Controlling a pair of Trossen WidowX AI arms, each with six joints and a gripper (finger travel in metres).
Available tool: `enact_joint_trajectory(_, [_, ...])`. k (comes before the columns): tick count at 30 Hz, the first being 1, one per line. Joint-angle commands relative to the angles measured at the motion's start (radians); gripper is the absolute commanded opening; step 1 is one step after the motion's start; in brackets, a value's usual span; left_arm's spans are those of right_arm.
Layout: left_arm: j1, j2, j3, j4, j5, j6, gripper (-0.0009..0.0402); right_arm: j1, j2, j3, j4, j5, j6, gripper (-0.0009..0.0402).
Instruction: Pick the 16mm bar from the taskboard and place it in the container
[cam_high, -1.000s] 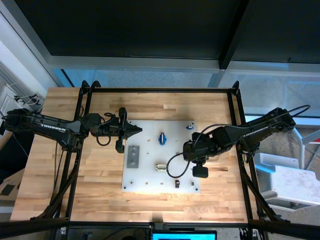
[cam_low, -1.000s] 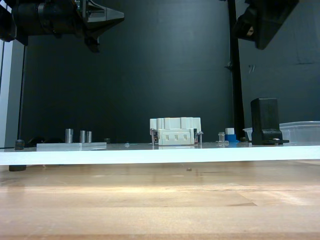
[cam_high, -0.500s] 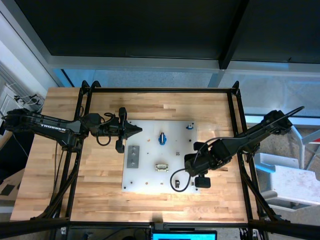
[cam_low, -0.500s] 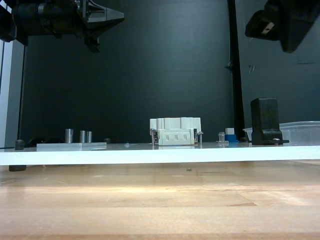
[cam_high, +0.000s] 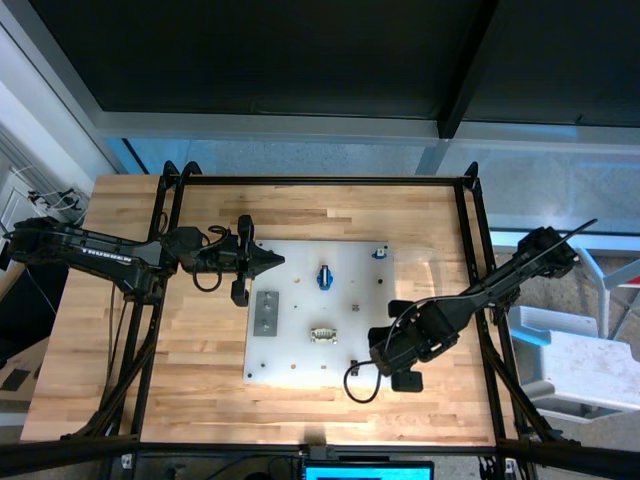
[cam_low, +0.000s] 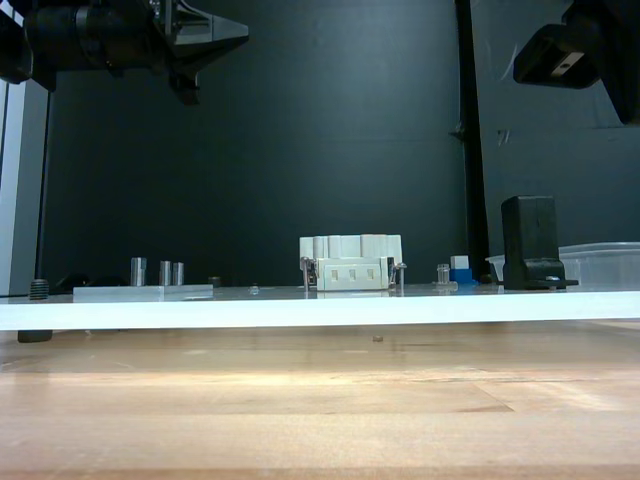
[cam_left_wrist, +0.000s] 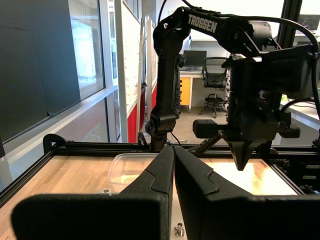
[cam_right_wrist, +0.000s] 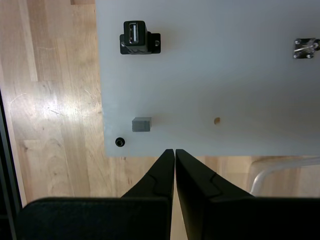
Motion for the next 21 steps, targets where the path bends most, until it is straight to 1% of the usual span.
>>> enact_joint_trajectory(1, [0.000,0.000,0.000,0.000,0.000,0.000,0.0000,0.007,0.011,0.000,0.015,-0.001,0.001,0.0029])
enact_joint_trajectory(13, [0.000,0.000,0.000,0.000,0.000,0.000,0.0000,0.016,0.023,0.000,0.046,0.000,0.001,0.0167])
enact_joint_trajectory(16, [0.000,0.000,0.000,0.000,0.000,0.000,0.0000,0.018,0.034,-0.004,0.048,0.000,0.000,0.0190])
enact_joint_trajectory(17, [0.000,0.000,0.000,0.000,0.000,0.000,0.0000,0.018,0.039,-0.004,0.048,0.006,-0.003,0.0196])
enact_joint_trajectory(21, [0.000,0.000,0.000,0.000,0.000,0.000,0.0000,0.029,0.064,-0.004,0.060,0.008,-0.011,0.0213])
